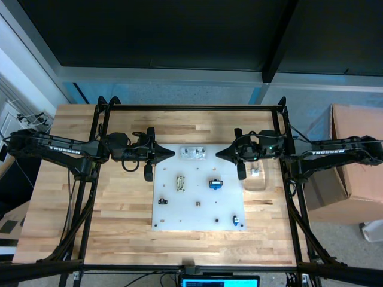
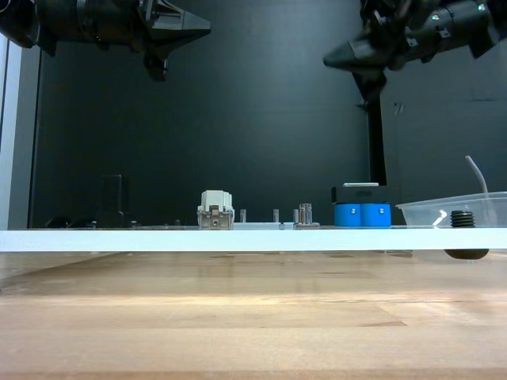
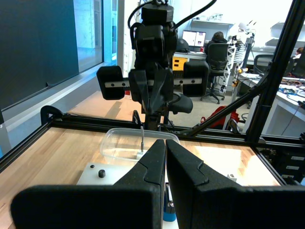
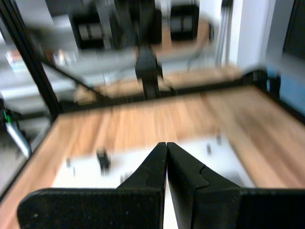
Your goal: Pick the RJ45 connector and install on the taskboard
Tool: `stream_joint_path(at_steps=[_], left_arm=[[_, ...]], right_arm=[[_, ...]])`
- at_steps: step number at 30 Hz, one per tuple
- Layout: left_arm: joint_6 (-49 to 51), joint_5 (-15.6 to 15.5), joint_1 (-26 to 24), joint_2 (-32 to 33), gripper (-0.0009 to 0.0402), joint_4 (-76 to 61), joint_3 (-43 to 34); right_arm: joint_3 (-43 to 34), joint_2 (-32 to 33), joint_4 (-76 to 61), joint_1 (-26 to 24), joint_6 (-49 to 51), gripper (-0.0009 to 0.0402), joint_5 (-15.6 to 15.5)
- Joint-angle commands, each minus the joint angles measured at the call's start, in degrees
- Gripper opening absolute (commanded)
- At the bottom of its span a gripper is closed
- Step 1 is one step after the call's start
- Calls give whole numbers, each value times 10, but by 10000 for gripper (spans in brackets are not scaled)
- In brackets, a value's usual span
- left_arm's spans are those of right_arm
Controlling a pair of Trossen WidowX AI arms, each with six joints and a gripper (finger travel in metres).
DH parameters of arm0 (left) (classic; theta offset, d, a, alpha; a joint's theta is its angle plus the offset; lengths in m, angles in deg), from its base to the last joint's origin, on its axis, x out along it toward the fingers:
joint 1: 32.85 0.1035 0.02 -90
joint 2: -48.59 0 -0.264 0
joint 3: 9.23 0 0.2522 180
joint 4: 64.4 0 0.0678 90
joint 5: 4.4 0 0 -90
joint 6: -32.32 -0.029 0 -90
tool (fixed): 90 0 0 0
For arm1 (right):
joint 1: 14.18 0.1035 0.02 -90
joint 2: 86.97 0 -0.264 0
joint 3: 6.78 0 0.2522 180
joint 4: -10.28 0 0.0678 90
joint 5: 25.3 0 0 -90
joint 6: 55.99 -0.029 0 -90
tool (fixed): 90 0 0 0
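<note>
The RJ45 connector (image 1: 255,171), a small pale piece with a short white cable stub (image 2: 476,176), lies free in a clear tray (image 1: 256,184) just right of the white taskboard (image 1: 197,206). It is clear of any seat on the board. In the left wrist view the RJ45 connector (image 3: 141,150) shows inside the tray (image 3: 114,143). My left gripper (image 1: 172,153) hovers shut and empty over the board's far left edge. My right gripper (image 1: 218,153) hovers shut and empty over the far right part, left of the tray. Both hang high above the board: left gripper (image 2: 207,30), right gripper (image 2: 327,59).
On the board stand a white connector block (image 1: 179,183), a blue part (image 1: 215,184), a second blue part (image 1: 237,221) and a clear piece (image 1: 192,153) at the far edge. A black knob (image 2: 462,218) sits by the tray. Black frame rails (image 1: 191,108) surround the table.
</note>
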Motion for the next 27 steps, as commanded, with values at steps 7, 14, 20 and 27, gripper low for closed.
stream_joint_path(at_steps=[7,14,20,27], left_arm=[[0,0,0,0,1,0,0],[0,0,0,0,1,0,0],[0,0,0,0,1,0,0],[0,0,0,0,1,0,0]], right_arm=[[-110,0,-391,3,25,0,5],[-169,0,-606,7,24,0,22],[-206,0,-734,8,25,0,35],[-214,1,-774,9,25,0,35]])
